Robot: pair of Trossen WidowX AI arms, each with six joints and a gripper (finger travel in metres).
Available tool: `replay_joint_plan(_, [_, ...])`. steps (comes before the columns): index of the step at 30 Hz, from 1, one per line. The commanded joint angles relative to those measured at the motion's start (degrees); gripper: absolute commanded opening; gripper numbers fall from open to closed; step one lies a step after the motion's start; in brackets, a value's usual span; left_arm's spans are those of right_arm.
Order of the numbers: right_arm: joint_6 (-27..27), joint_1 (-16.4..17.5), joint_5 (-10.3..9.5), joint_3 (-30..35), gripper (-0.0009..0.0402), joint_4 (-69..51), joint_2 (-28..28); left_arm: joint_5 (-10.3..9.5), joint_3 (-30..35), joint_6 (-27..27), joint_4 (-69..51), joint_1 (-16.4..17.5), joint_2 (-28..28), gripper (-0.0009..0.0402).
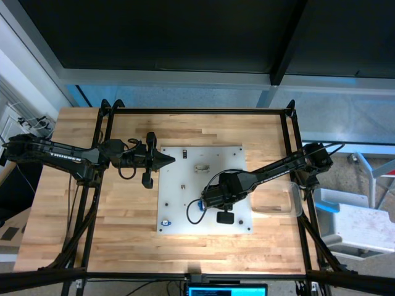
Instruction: Pick the 16mm cylinder and place it in the taskboard
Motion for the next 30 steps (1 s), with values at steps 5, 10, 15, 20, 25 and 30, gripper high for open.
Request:
replay_joint_plan(5, [0.1,0.0,-0.66,-1.0,0.0012,1.1,0.0,0.02,0.0,0.0,0.0,0.0,0.0,0.0000])
replay_joint_plan(10, [0.0,0.0,-1.03,-1.2,0.0012,1.6,0.0,0.00,0.0,0.0,0.0,0.0,0.0,0.0000])
replay_joint_plan(15, [-0.8,0.0,-0.98,-1.2,0.0012,1.8,0.0,0.00,0.0,0.0,0.0,0.0,0.0,0.0000])
replay_joint_plan(20, [-0.9,0.0,-0.96,-1.2,0.0012,2.1,0.0,0.00,0.0,0.0,0.0,0.0,0.0,0.0000])
replay_joint_plan(25, [-0.9,0.0,-0.94,-1.3,0.0012,2.6,0.0,0.00,0.0,0.0,0.0,0.0,0.0,0.0000])
replay_joint_plan(30, [-0.8,0.0,-0.98,-1.6,0.0012,3.2,0.6,0.00,0.0,0.0,0.0,0.0,0.0,0.0000])
